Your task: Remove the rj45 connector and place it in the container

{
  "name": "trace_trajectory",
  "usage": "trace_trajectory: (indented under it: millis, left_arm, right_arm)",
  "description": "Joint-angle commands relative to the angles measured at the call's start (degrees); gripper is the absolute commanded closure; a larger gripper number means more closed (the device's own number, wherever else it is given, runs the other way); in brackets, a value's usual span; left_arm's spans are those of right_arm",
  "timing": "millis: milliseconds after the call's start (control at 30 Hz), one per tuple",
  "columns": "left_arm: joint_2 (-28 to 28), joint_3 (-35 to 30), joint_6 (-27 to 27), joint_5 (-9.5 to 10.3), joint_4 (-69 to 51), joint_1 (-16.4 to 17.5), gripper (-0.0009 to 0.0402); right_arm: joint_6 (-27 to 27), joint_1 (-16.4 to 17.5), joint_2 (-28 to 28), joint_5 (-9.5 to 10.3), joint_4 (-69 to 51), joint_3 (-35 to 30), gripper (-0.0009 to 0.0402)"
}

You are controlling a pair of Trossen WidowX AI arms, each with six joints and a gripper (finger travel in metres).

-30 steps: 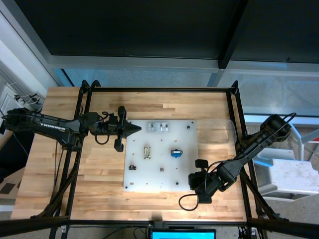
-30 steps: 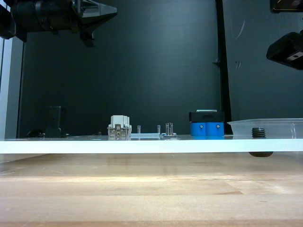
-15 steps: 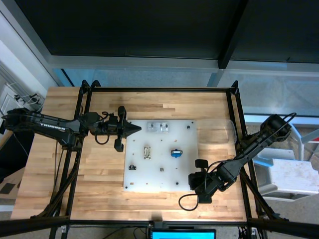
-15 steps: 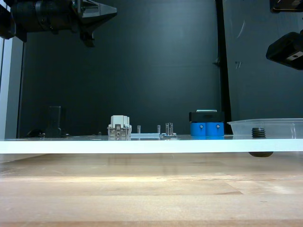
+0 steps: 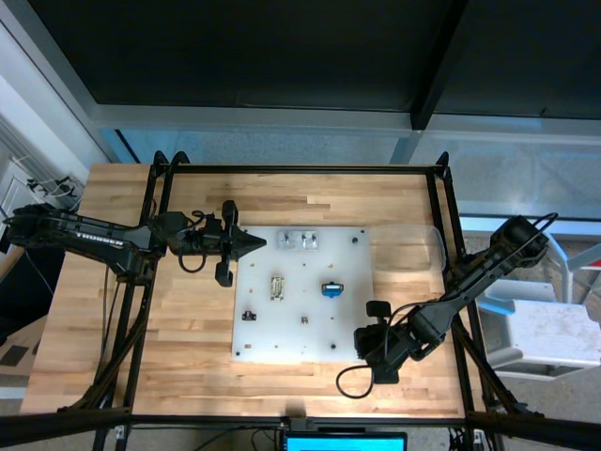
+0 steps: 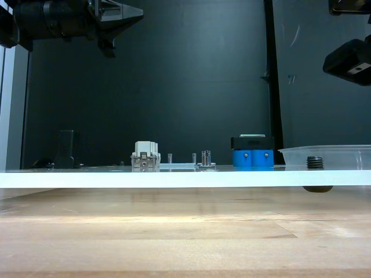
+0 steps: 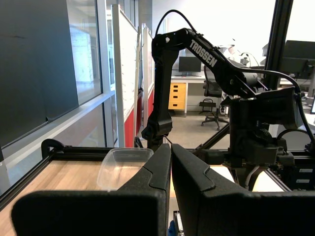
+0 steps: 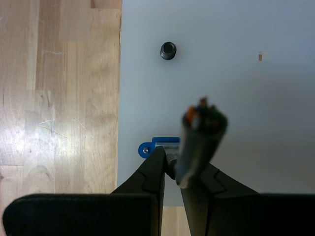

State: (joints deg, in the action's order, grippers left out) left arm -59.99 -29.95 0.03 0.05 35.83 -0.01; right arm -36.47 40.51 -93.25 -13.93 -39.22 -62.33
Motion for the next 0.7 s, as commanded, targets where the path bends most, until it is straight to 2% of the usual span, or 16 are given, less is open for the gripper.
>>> trace_trajectory:
  millis: [33,267,333,567,700]
  left_arm:
    - [0.00,0.00,-0.02,-0.02,0.00,0.00,0.0393]
    - [0.00,0.00,-0.02,-0.02,0.02,0.02,0.0393]
    - [0.00,0.00,-0.02,-0.02,0.02,0.02,0.0393]
    - [0.00,0.00,-0.02,-0.02,0.00,0.00,0.0393]
    - [0.00,0.00,-0.02,0.00,0.02,0.02,0.0393]
  right_arm:
    - [0.48,0.07,0.63,-0.07,-1.73,-1.66,0.0393]
    - [0.52,-0.04,4.04,-0.11,-4.13,-2.51,0.0393]
    - [0.94,-0.07,5.51,-1.36,-4.87,-2.78,0.0393]
    - [1.33,-2.64,10.95,-1.66,-9.60,-2.75,0.0393]
    - [4.59,-4.90,12.35,0.63,-11.04,-2.75,0.0393]
